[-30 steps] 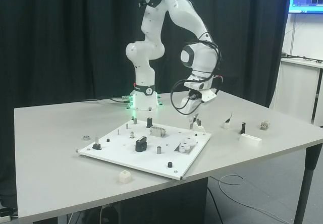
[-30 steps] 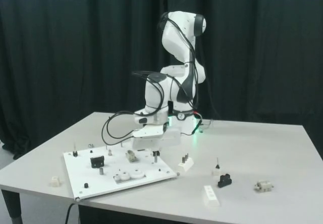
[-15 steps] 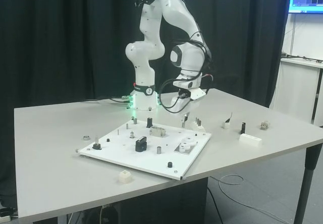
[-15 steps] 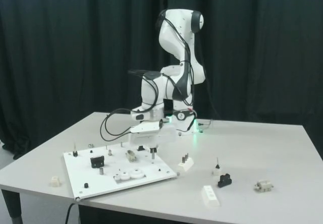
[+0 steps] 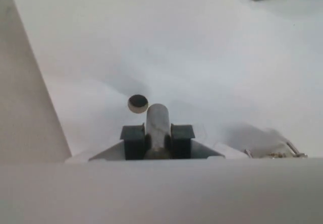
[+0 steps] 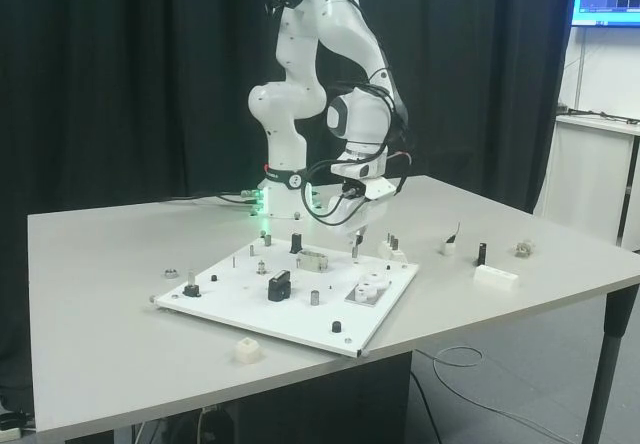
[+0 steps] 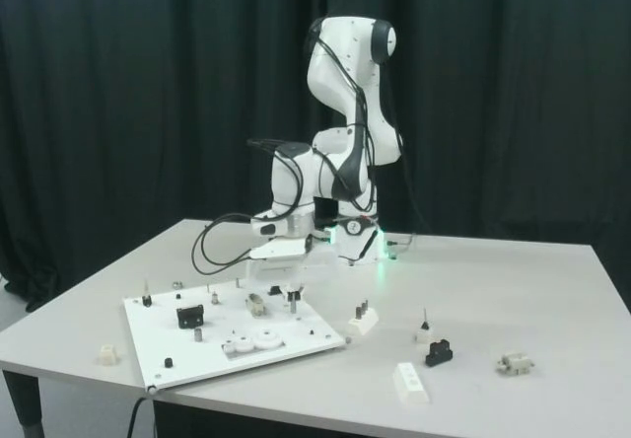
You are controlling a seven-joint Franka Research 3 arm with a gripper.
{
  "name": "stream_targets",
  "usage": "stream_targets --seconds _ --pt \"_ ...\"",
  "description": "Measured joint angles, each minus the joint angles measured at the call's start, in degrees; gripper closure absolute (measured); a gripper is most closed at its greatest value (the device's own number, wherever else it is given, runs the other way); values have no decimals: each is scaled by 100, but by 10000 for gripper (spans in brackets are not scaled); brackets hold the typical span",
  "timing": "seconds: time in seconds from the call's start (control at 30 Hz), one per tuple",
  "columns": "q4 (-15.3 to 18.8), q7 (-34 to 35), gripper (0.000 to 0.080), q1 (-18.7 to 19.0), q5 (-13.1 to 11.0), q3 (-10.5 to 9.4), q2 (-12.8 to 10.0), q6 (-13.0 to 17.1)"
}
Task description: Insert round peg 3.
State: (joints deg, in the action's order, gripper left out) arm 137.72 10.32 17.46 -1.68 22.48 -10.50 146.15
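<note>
Currently you are in the alignment step: the two-fingered black gripper (image 5: 157, 139) is closed on the grey metal round peg (image 5: 157, 124), which stands upright between the pads, and nothing else is in its grasp. The wrist view shows the peg's free end just beside a small dark round hole (image 5: 138, 103) in the white assembly board (image 5: 212, 67); peg and hole sit close together but not in line, and you cannot tell from these views how high the tip hangs above the board. In the first room view the gripper (image 6: 356, 232) hovers over the far right part of the board (image 6: 300, 316), with the white robot arm (image 6: 320, 74) folded above it. Judge the next move as a small sideways correction to bring the peg's axis over the hole, followed by a straight vertical descent; keep the peg upright, since a tilt would likely catch the rim. Note that the board lies flat on the grey table (image 6: 100, 294) and carries several small black and grey fittings, including a pair of white gears (image 7: 252, 342) at its near side. To the right of the board, well apart from it, lie a white rectangular block (image 7: 411, 382) and a small black bracket (image 7: 438, 353). Near the board's near left corner sits a small white cube (image 6: 246, 349). Black curtains (image 7: 118, 103) close off the room behind the table.
</note>
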Motion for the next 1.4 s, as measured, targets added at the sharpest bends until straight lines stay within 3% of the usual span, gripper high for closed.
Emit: stream_targets --seconds 0.5,1.4 --pt "92 -72 698 0 -72 0 -1 98" --pt "180 -367 698 2 -473 -29 -120 368"
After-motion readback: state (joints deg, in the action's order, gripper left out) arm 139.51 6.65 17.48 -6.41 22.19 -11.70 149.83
